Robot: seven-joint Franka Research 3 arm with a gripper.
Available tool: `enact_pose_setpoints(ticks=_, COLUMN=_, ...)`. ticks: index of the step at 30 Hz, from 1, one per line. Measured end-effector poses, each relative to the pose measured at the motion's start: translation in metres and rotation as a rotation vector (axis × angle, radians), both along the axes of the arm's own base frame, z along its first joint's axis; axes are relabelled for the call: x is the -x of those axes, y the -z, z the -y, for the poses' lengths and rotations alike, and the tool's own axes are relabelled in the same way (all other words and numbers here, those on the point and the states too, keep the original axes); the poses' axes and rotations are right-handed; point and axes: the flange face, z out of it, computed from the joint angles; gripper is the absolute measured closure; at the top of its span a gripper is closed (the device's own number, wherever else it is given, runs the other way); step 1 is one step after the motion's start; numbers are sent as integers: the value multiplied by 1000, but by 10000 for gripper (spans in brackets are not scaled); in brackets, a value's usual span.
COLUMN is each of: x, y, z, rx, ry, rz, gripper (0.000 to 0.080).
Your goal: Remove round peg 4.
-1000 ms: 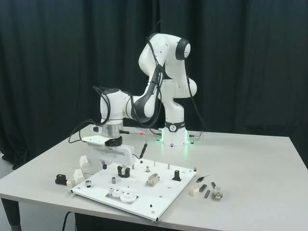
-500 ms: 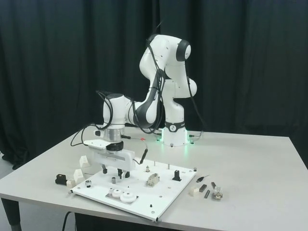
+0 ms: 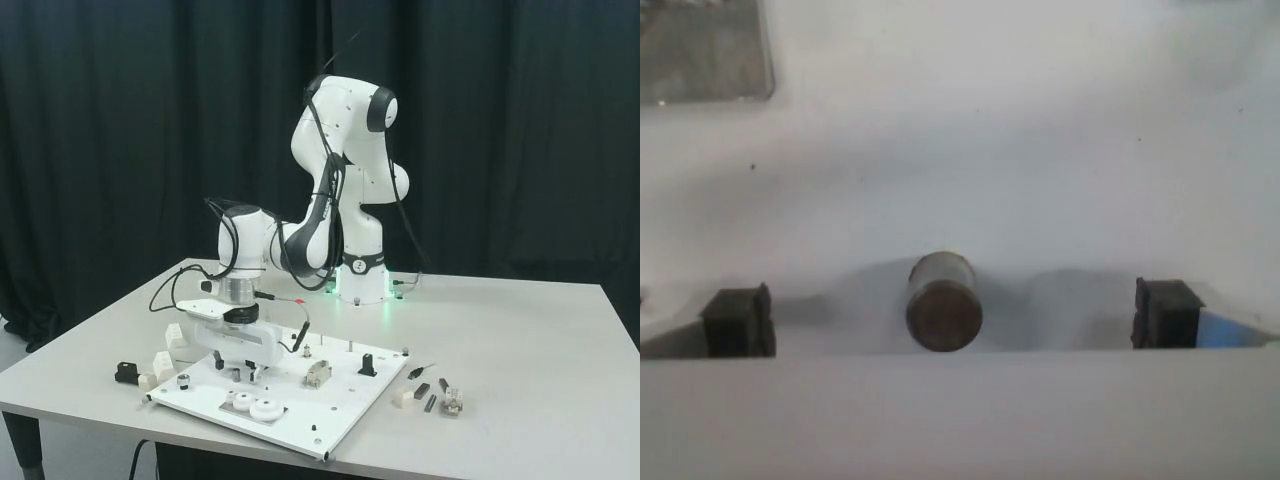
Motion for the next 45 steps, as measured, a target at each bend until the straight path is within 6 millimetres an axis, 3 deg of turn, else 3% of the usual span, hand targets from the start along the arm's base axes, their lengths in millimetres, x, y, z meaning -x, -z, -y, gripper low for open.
enact_pose_setpoints(ticks=10, x=0, y=5, z=-2, rx=0, ry=-11, rz=-7, gripper=3)
enact_pose_setpoints(ticks=12, x=0, y=6, z=-2, rx=1, ry=-12, rz=-7, gripper=290)
enact_pose_setpoints(ticks=18, x=0, y=6, z=-2, rx=2, ry=-12, rz=-4, gripper=290)
enact_pose_setpoints(ticks=19, x=0, y=6, z=-2, rx=2, ry=-12, rz=-3, gripper=450)
enact_pose_setpoints(ticks=27, x=0, y=5, z=-2, rx=5, ry=-14, rz=2, gripper=450)
enact_pose_setpoints(ticks=28, x=0, y=5, z=-2, rx=5, ry=-14, rz=2, gripper=649)
enact_pose_setpoints(ticks=45, x=0, y=-6, z=1, rx=-7, ry=-37, rz=2, gripper=649)
